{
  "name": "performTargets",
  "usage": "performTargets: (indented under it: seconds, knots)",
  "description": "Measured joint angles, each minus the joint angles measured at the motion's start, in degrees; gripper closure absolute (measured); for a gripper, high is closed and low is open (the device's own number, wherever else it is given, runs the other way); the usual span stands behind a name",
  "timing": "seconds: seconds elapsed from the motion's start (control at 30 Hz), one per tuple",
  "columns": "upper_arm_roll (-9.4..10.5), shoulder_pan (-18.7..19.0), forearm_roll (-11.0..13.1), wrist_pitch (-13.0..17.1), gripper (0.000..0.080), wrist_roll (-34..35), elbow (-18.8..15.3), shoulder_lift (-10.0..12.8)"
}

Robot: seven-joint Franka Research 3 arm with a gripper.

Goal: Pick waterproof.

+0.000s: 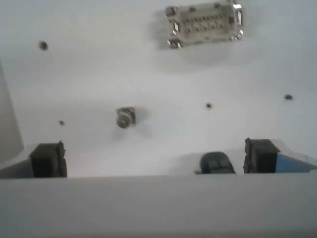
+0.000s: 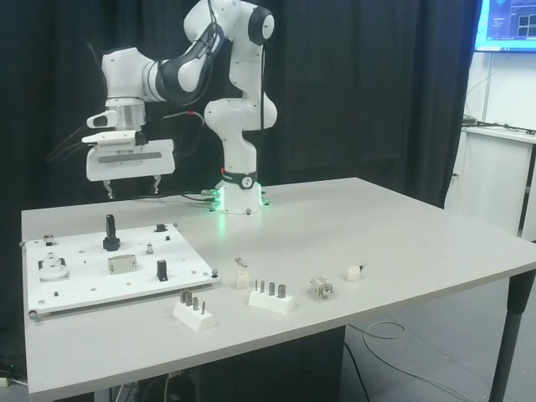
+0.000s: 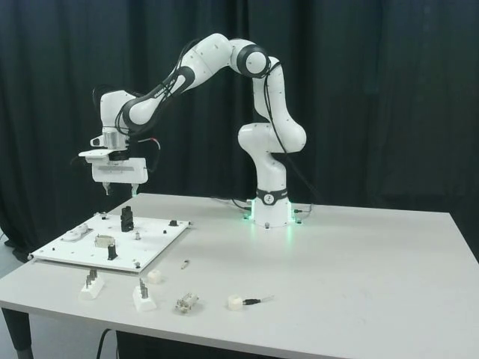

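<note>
Pincer hangs released, fingers wide apart, high over the white board's far side. Nearest on the grey table, two white peg blocks sit by the front edge, clear of the board. On the board, a grey socket and a small round fitting lie apart. Behind them an upright black plug stands below the pincer, untouched; whether it is the waterproof part cannot be told. Nothing blocks it.
</note>
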Motion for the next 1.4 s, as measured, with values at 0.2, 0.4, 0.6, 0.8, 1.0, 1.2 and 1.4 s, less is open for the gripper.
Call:
performTargets:
  seconds: [0.2,0.4,0.6,0.8,1.0,1.2,1.4]
  knots:
    - [0.1,2.5,-0.1,-1.12,0.0003,4.0,0.99,-0.31]
    - [0.2,5.71,-0.1,-1.76,0.0003,8.99,1.8,-0.37]
    - [0.26,9.32,-0.1,-1.8,0.0003,14.53,2.16,-0.37]
    - [0.29,13.37,-0.1,-1.8,0.0003,19.69,2.2,-0.37]
    - [0.35,17.63,-0.12,-1.78,0.0003,24.63,2.2,-0.37]
    - [0.41,21.57,-0.54,-1.32,0.0003,28.91,2.2,-0.25]
    - [0.67,24.83,-1.49,0.07,0.0003,32.41,2.2,0.27]
